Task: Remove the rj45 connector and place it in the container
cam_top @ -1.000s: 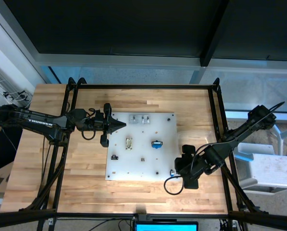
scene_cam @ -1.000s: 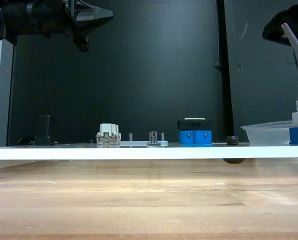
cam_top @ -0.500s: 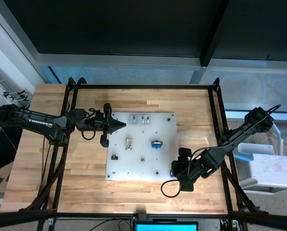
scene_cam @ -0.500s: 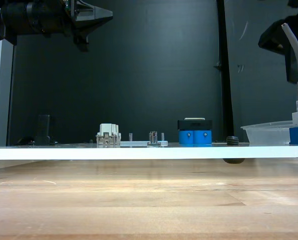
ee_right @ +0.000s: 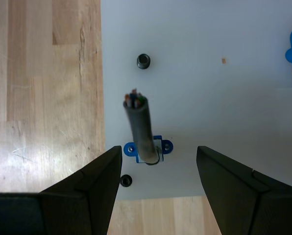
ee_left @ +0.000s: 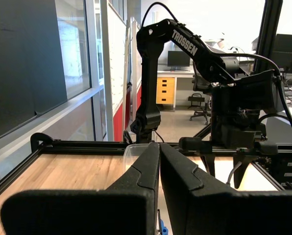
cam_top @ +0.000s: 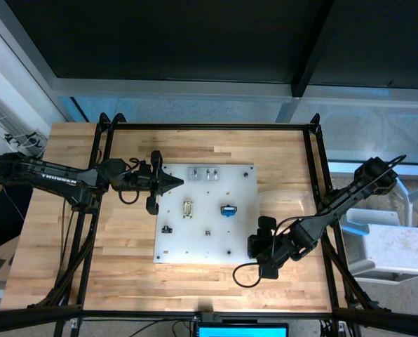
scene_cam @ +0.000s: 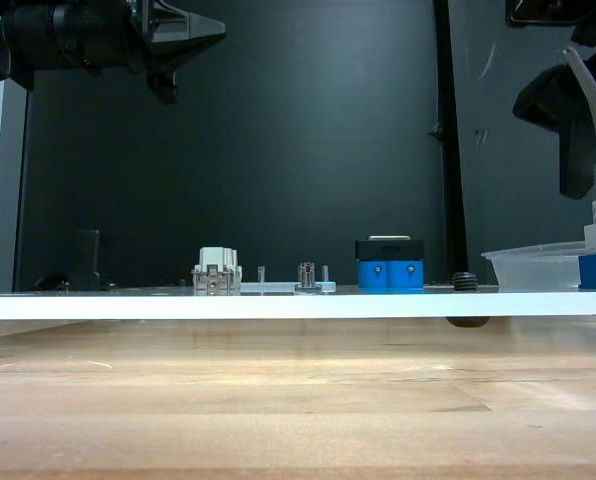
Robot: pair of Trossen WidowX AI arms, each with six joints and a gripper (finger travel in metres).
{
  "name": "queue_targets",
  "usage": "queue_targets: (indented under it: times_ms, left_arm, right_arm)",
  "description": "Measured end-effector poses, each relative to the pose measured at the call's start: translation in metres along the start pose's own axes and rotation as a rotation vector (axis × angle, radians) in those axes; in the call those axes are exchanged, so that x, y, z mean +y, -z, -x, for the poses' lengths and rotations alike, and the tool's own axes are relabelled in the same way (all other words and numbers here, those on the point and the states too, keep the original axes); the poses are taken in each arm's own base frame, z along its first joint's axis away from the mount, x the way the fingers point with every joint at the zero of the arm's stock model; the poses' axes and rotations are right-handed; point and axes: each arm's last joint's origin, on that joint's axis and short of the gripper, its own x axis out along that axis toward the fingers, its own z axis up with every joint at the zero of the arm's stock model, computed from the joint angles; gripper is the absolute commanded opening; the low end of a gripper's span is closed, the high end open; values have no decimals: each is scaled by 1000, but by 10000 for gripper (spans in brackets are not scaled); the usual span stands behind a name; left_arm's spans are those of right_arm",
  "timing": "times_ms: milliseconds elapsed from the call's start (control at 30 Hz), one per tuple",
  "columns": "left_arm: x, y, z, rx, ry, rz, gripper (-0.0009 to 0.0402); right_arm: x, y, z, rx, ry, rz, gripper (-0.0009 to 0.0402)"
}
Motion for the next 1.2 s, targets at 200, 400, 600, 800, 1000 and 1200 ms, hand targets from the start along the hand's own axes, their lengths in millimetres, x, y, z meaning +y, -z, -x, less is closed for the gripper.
queue_targets:
  times_ms: [200,400,600,800,1000,1200]
  left_arm:
    - [0,0,0,0,0,0,0]
    - [0,0,0,0,0,0,0]
    - [0,0,0,0,0,0,0]
    - [0,0,0,0,0,0,0]
    - [0,0,0,0,0,0,0]
    - [0,0,0,0,0,0,0]
  right_arm:
    - [0,1,-1,-2,1,5,212]
    - [-2,5,-7,-4,5,12,212]
    - [-3,9,-14,-43,5,2,204]
    - [-4,9,-14,-43,7,3,182]
    - [-4,10,-14,-34,10,8,166]
    - [-4,10,-14,-33,11,23,134]
